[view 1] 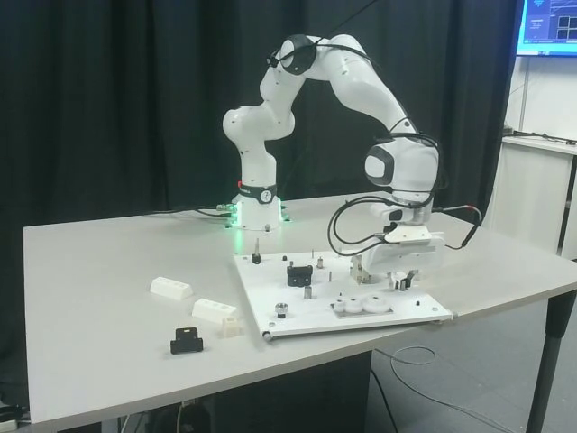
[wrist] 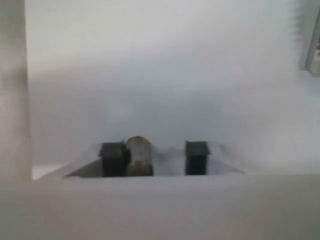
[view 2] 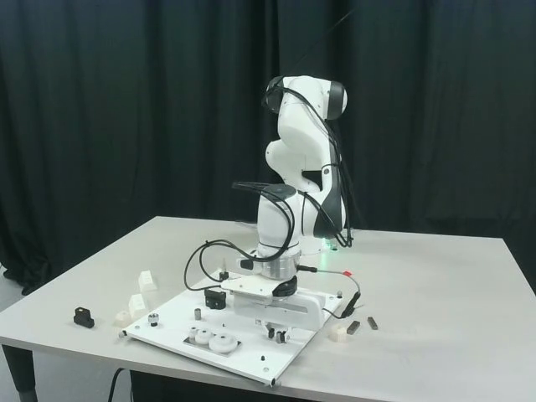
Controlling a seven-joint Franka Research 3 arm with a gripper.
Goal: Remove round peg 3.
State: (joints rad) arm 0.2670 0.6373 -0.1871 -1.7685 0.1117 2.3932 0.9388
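In the wrist view a short grey round peg stands between my two black fingertips, close against one of them, with a gap to the other. My gripper is open. In the first room view the gripper points down just above the white board, near its far right part. The second room view has the gripper low over the board, and there the peg is hidden by the hand.
The board carries white gears, a black block and several small upright pegs. White blocks and a black bracket lie on the grey table beside it. Small loose parts rest on the board's other side.
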